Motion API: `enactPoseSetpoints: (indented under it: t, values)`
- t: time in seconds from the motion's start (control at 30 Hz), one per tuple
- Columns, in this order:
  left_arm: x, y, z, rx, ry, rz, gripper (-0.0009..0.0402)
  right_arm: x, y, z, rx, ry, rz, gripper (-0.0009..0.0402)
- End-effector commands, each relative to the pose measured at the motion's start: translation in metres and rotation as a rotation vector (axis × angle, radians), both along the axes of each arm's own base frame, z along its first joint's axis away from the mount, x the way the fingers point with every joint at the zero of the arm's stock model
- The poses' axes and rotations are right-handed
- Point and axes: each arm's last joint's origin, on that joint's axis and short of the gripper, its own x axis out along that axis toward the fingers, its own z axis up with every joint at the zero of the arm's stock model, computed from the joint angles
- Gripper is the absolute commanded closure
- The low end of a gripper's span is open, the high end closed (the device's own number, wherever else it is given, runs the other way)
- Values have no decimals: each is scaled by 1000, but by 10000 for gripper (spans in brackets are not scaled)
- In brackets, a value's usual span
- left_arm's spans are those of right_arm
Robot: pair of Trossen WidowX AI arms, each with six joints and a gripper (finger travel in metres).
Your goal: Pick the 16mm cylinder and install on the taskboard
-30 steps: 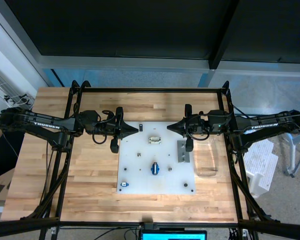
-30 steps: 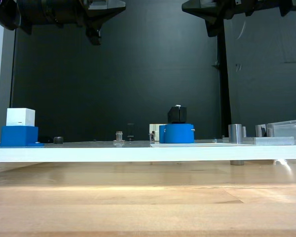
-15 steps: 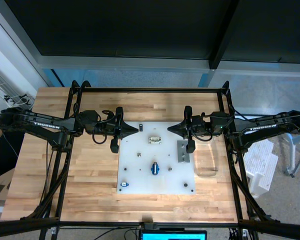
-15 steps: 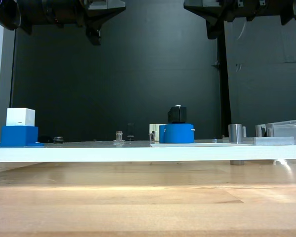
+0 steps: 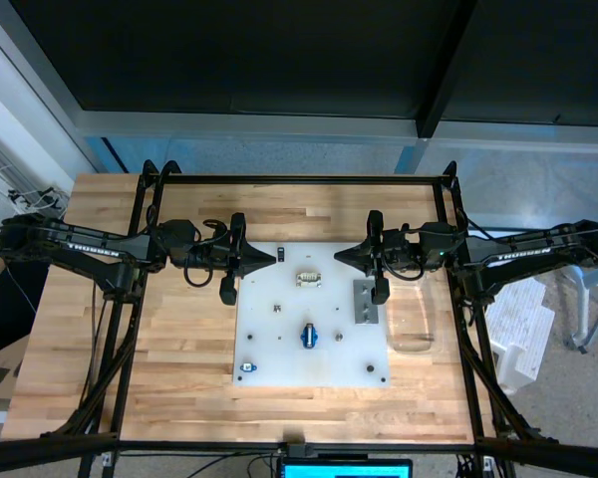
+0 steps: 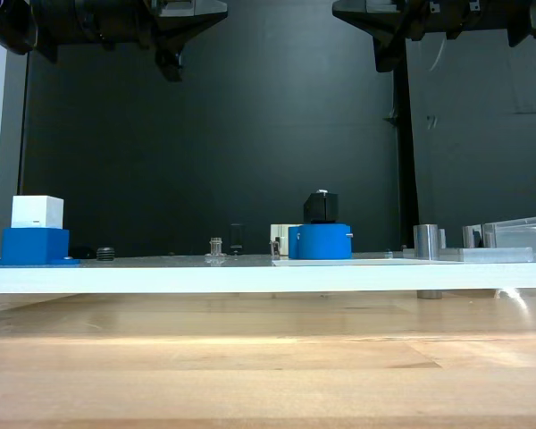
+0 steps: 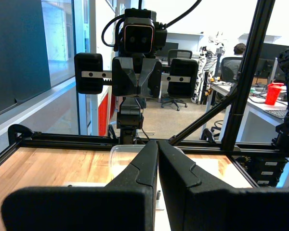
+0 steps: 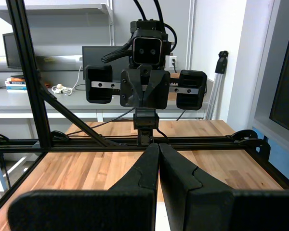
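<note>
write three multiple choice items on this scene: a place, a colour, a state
1. Where on the flat white square taskboard is the rectangular grey metal block? A right side B left side C off it
2. Colour of the round plastic connector at mid-board? A red B blue C green
3. The left tool and right tool, both hovering high over the board's far part, are: A open B shut, empty C holding the block
A, high view shows it by the right edge; B, plainly blue; B, wrist views show fingers pressed together, nothing between.
</note>
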Motion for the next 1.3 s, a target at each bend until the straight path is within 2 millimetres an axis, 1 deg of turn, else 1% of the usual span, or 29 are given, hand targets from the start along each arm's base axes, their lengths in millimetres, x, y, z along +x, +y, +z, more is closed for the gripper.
enactPoseSetpoints:
  t: [0.03,0.73,1.3]
  values:
    - [0,0,0,0,0,0,393,0,0,0,9,1,-18,393]
    - [0,0,0,0,0,0,393,0,0,0,18,4,-17,393]
    - [0,0,0,0,0,0,393,0,0,-4,16,43,-17,393]
